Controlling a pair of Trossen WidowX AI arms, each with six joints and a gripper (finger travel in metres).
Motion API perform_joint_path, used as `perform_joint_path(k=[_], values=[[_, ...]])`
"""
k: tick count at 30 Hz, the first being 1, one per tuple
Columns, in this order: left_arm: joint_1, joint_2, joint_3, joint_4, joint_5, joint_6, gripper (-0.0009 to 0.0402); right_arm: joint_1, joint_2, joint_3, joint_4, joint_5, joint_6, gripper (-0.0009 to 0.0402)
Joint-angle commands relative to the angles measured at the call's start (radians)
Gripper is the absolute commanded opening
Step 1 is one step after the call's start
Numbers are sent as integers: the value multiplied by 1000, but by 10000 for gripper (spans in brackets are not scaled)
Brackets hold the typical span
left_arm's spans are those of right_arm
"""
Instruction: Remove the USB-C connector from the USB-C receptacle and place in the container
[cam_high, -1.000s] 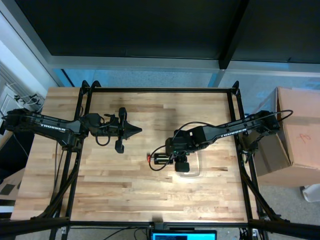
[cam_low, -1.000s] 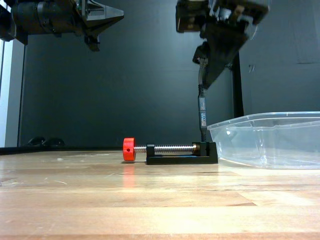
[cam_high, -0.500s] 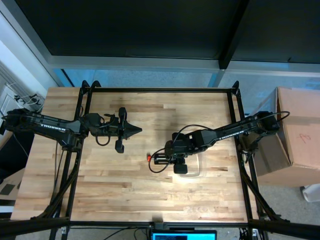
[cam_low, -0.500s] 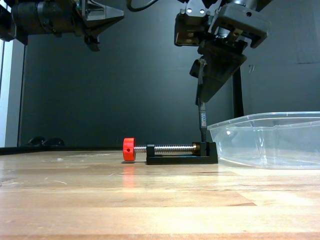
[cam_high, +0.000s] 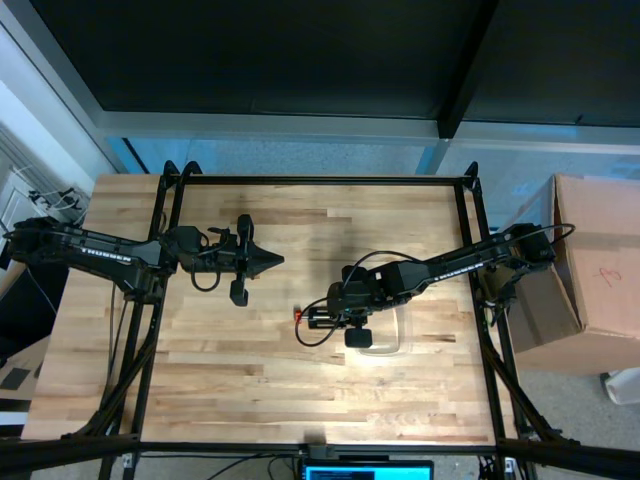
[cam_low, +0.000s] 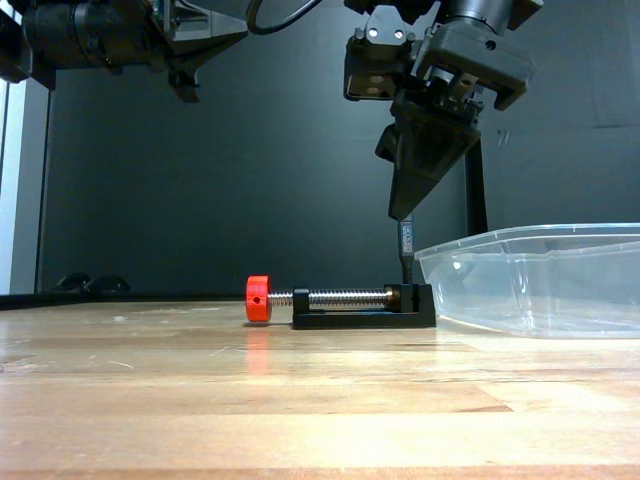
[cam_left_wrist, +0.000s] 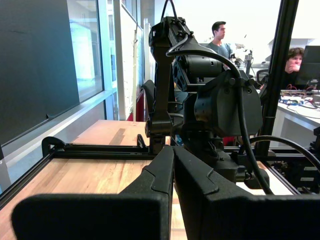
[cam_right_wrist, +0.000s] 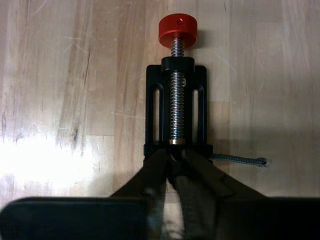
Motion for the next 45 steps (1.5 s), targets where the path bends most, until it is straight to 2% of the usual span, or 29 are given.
perform_joint_path(k=[1,18,27,35,39,45], values=[[0,0,0,0,0,0,0,0,-2,1,-8,2,3,1],[0,0,0,0,0,0,0,1,-38,12,-16,2,4,0],[0,0,0,0,0,0,0,1,-49,79,-82,2,5,0],[0,0,0,0,0,0,0,13,-78,78,-106,2,14,0],[0,0,0,0,0,0,0,36,-99,54,-105,2,11,0],[0,0,0,0,0,0,0,74,-175,-57,-98,2,13,0]])
